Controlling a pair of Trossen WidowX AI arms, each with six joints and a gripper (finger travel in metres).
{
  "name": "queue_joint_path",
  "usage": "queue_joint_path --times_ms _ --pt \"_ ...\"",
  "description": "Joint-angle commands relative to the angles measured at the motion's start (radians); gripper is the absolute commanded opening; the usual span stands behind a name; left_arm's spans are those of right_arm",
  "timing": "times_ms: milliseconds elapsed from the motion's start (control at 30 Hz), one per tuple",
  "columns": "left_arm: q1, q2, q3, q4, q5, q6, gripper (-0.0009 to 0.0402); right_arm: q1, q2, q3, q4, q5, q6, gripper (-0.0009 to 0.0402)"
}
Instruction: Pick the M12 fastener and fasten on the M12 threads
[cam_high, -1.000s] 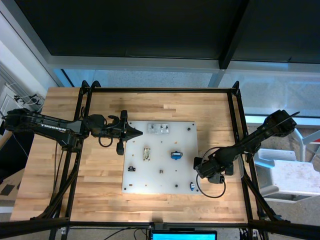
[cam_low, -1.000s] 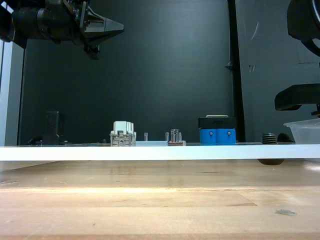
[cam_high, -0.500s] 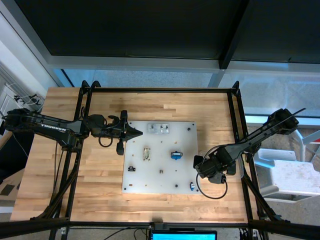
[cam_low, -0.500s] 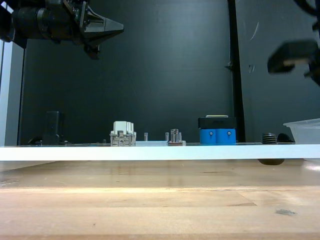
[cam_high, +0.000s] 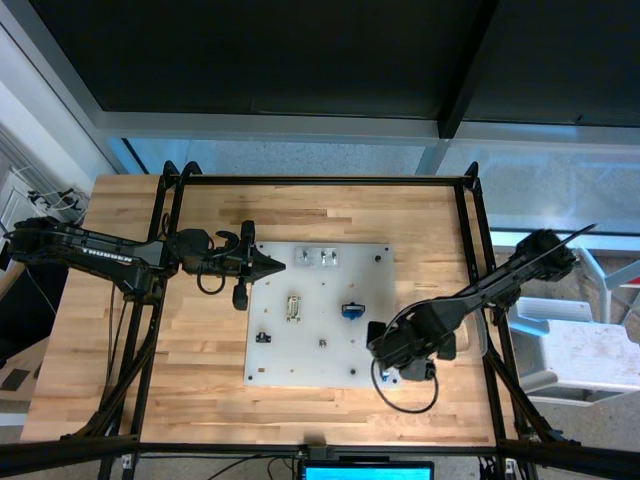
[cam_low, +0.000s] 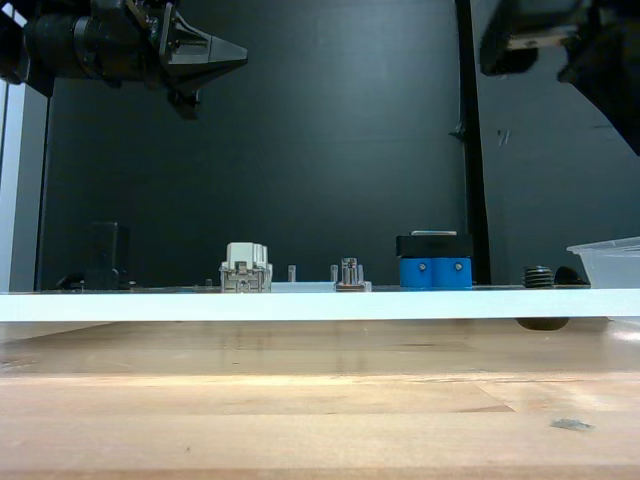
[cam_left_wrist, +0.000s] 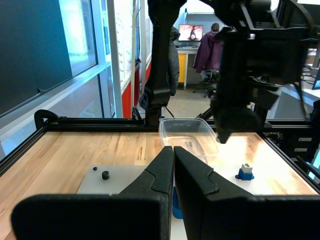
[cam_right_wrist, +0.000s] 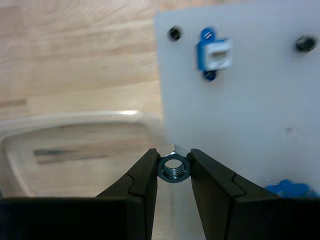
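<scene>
Both above board (cam_high: 300, 352): left gripper (cam_high: 278, 265), right gripper (cam_right_wrist: 173, 161) pinching threaded nut (cam_right_wrist: 173, 169).

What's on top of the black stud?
Nothing: the stud shows bare ribs in the low view. Overhead, the right gripper, holding the nut, covers that corner. Left gripper hangs over the board's left edge.

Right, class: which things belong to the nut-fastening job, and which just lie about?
Job: M12 nut, gripped in the right tool over the white board's near right edge; bare black stud.
Lying about: blue connector; clear tray; left tool, shut, above the board's far left.
</scene>
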Motion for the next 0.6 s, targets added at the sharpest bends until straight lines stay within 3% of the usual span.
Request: queue_joint_path --times_ms 33,600 --pt "0.0 0.0 0.0 0.0 0.0 0.0 0.0 0.001 0.076 0.089 -0.017 0.002 -0.018 0.0028" --pt "0.0 0.0 0.0 0.0 0.0 0.0 0.0 0.003 0.443 0.5 -0.053 0.008 -0.021 0.0028"
